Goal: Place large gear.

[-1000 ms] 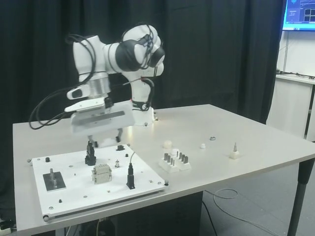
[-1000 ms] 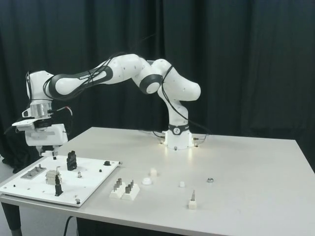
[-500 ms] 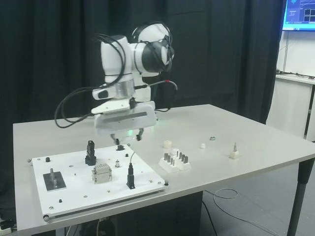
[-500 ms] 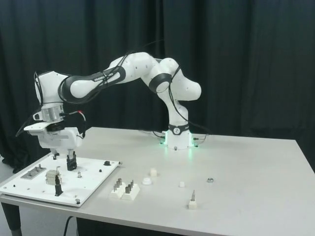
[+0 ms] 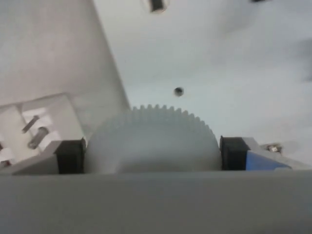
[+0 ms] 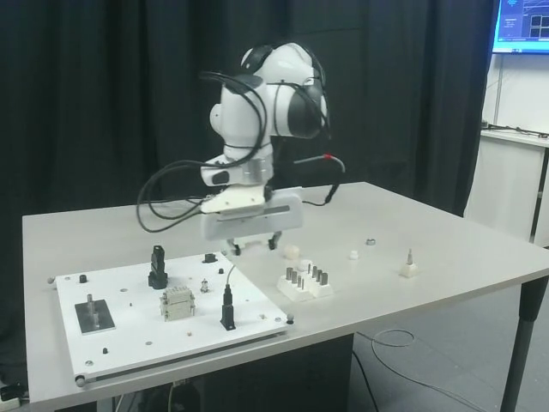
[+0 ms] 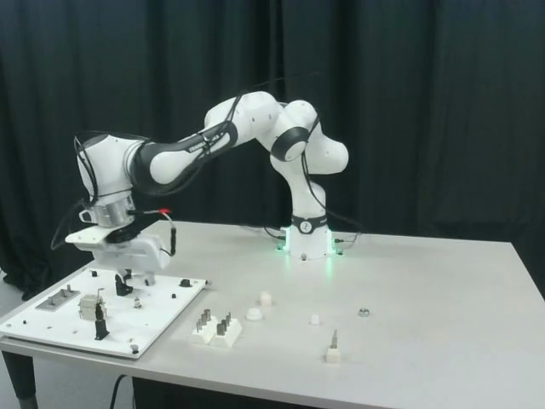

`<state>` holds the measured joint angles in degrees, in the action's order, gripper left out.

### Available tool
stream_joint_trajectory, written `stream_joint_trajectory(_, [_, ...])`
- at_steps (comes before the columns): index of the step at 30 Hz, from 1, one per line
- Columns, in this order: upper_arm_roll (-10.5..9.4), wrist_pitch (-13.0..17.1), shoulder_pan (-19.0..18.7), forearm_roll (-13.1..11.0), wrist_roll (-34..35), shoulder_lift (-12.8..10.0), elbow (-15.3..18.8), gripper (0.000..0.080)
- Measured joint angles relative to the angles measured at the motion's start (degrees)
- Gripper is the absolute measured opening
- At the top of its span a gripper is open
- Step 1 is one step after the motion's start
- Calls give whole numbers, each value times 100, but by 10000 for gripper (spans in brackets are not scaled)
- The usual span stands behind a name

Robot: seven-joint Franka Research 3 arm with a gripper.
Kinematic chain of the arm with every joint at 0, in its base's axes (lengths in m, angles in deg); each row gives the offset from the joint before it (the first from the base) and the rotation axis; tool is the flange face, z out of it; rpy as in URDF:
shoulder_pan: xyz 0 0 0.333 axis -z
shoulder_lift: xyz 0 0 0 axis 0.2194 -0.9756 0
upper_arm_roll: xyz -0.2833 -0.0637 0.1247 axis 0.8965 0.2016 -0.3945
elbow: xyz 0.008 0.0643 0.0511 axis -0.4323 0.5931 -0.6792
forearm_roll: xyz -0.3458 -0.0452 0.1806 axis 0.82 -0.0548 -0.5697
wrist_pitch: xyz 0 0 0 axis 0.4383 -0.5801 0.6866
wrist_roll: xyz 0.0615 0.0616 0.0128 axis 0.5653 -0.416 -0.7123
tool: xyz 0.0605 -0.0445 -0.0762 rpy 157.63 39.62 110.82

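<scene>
So the one large gear [image 5: 152,141] is clamped edge to edge in the claw [image 6: 253,244], hanging above the near edge of the white board [image 6: 257,302], over where it meets the grey table [image 6: 446,240]. My worry: the grip is only on the teeth, so a tilt could jam it on its peg. Counting: one arm, one board, two white pin blocks [image 6: 304,283], two black upright connectors [image 6: 228,308] on the board.

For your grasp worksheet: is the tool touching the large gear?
Touching. In the wrist view, the tool has a black pad against each side of the large gear, with no gap visible.
</scene>
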<state>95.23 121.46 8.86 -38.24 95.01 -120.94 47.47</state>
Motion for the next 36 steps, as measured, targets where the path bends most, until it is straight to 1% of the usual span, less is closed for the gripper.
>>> stream_joint_trajectory(4, [-21, -55, -158, 149, 177, 4, 89, 597])
stream_joint_trajectory(8, [-112, -65, -286, 406, 368, 45, 221, 597])
stream_joint_trajectory(10, [-210, -64, -317, 572, 447, 96, 302, 597])
stream_joint_trajectory(13, [-451, -23, -321, 926, 633, 224, 475, 597])
stream_joint_trajectory(16, [-745, 121, -296, 1306, 822, 397, 721, 597])
stream_joint_trajectory(19, [-1083, 358, -243, 1695, 966, 627, 1053, 597])
stream_joint_trajectory(22, [-1422, 674, -168, 2054, 1136, 905, 1466, 597])
stream_joint_trajectory(25, [-1713, 1039, -91, 2344, 1254, 1209, 1927, 597])
stream_joint_trajectory(27, [-1857, 1301, -56, 2484, 1284, 1417, 2257, 597])
stream_joint_trajectory(29, [-1941, 1553, -45, 2562, 1297, 1613, 2581, 597])
stream_joint_trajectory(31, [-1985, 1799, -52, 2604, 1298, 1799, 2898, 597])
stream_joint_trajectory(36, [-2010, 2366, -93, 2622, 1297, 2197, 3600, 597])
